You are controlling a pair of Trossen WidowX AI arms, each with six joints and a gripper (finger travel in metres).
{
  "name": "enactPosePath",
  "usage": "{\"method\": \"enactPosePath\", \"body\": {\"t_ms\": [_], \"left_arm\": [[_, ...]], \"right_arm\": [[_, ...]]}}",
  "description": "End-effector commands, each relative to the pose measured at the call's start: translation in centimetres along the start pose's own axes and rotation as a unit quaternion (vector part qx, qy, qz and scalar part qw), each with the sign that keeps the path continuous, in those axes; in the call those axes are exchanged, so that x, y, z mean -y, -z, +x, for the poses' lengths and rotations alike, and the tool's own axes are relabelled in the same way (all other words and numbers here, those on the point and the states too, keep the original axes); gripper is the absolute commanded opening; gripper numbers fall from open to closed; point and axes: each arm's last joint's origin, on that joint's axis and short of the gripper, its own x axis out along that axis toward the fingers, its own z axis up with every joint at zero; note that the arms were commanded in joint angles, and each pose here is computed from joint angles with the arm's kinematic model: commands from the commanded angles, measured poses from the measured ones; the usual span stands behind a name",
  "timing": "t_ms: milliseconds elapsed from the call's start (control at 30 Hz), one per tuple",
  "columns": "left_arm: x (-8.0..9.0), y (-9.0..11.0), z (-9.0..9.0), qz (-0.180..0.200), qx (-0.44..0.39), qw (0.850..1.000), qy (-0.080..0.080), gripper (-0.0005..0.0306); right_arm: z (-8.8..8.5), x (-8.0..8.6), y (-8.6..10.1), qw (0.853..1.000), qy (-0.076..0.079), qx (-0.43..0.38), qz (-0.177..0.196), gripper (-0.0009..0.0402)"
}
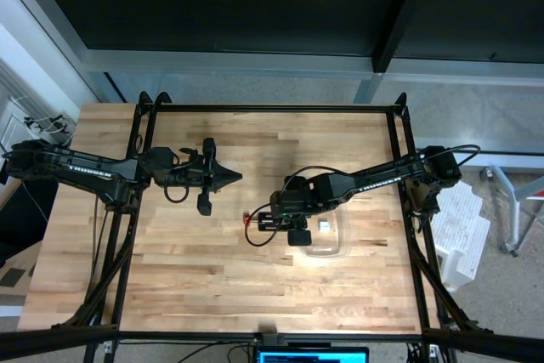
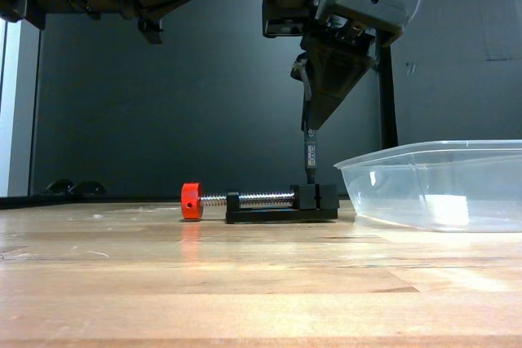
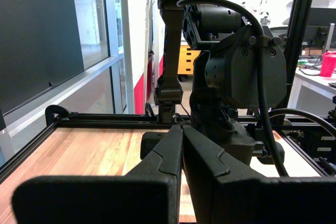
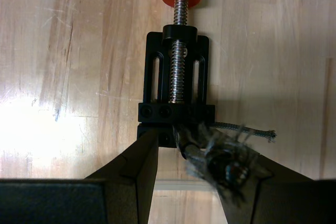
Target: Remove the USB-C connector from taskboard and place in the container
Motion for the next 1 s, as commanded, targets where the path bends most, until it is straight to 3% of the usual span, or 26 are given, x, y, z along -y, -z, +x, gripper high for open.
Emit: {"method": "enactPosePath", "body": {"t_ms": [33,200,733,1000], "left_arm": [[0.00,-0.03,0.00,0.000,0.001,1.000,0.000,0.0000],[0.00,-0.02,0.00,0.000,0.000,1.000,0.000,0.0000],[0.00,-0.02,0.00,0.000,0.000,1.000,0.000,0.0000],[0.00,-0.02,0.00,0.000,0.000,1.000,0.000,0.0000]], "right_arm": [[0.00,-0.03,-0.04,1.000,-0.001,0.003,0.000,0.0126],[0.00,-0.04,-0.12,1.000,-0.001,0.007,0.001,0.0110],[0.11,-0.03,-0.06,1.000,-0.001,0.007,0.001,-0.0002],[0.11,-0.02,-0.09,1.000,-0.001,0.008,0.001,0.0001]]}}
